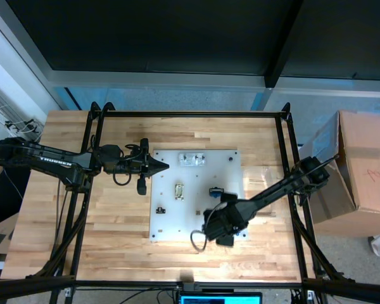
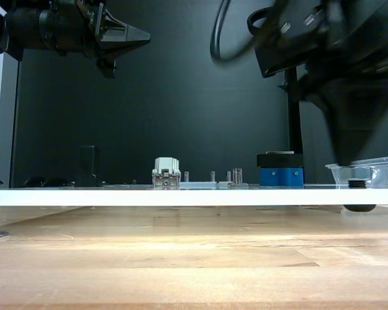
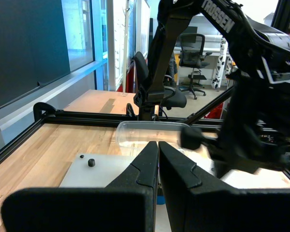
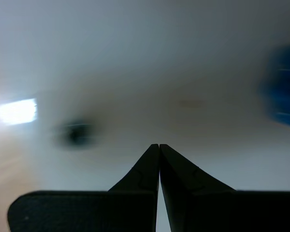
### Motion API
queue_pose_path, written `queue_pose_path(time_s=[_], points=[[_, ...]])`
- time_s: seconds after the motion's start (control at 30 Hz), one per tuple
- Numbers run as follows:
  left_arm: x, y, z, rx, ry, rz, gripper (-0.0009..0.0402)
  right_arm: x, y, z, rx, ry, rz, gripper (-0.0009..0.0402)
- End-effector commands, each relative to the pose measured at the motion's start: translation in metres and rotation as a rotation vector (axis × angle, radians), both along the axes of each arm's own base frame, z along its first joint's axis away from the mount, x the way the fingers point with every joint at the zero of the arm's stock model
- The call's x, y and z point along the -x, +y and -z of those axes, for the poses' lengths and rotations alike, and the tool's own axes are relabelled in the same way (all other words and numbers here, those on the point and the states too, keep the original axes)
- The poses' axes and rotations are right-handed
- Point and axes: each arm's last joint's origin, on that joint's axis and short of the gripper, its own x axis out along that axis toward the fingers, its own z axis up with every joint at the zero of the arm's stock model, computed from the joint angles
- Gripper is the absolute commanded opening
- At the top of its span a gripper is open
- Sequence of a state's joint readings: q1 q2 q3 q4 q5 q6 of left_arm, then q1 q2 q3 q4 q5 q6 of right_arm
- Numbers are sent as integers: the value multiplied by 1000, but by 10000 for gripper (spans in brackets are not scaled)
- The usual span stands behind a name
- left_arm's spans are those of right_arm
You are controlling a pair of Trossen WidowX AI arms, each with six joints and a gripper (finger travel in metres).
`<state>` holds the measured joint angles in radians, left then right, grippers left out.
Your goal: Unfasten the M12 nut and place it in the container
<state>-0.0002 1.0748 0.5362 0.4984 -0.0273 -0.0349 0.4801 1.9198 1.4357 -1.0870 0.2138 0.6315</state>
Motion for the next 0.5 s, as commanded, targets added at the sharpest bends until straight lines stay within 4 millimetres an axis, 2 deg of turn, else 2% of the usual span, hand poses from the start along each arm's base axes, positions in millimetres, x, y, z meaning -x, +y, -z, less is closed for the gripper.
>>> queue_pose_path(time_s=[0.03,0.2,0.5], points=[[0,0,0,0,0,0,0,3,-1,-7,26,11,13,0],[0,0,0,0,0,0,0,5,-1,-13,-13,1,13,0],[0,0,0,0,0,0,0,-1,9,-22,-284,-29,-11,0]])
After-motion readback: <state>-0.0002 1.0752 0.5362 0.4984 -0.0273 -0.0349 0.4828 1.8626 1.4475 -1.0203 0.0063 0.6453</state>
